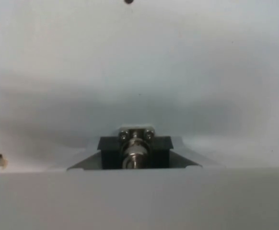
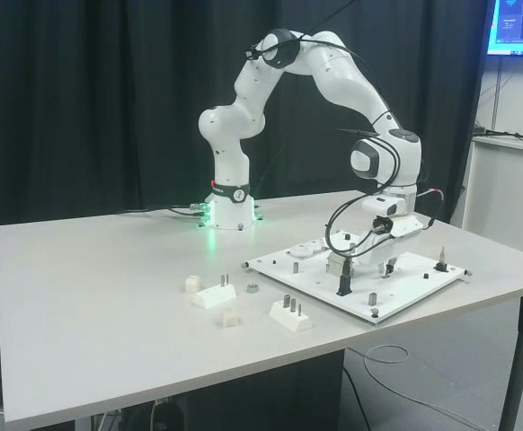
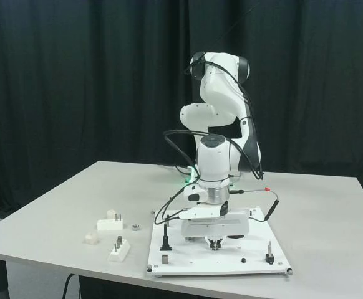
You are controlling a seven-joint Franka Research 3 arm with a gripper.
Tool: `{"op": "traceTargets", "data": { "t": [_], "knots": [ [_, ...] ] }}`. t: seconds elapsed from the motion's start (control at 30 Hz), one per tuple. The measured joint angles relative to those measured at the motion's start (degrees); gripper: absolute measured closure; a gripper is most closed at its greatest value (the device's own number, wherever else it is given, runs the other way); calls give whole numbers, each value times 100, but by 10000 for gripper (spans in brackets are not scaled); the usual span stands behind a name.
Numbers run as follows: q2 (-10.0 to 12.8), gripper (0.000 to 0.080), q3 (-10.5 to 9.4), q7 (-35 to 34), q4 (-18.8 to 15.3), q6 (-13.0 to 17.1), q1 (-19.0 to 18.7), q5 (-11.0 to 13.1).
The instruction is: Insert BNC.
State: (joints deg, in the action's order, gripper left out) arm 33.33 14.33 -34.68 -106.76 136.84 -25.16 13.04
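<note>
Gripper low over white board on table, clenched on BNC plug approx. above its socket; insertion step looks underway, next needs straight push w/ alignment.

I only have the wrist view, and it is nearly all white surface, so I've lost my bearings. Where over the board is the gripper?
Observer: The gripper, shut on the BNC, hangs low over the middle of the white board.
Operator: Is anything standing close by?
Observer: A black post stands on the board, apart from the gripper, on the side nearer the white blocks.
Operator: What blocks?
Observer: Several small white blocks lie on the grey table beside the board.
</note>
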Motion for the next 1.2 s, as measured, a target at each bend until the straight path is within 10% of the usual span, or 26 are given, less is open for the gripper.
{"op": "traceTargets", "data": {
  "t": [1.2],
  "knots": [
    [-2,679,5,-1965,0,2,0,0]
  ]
}}
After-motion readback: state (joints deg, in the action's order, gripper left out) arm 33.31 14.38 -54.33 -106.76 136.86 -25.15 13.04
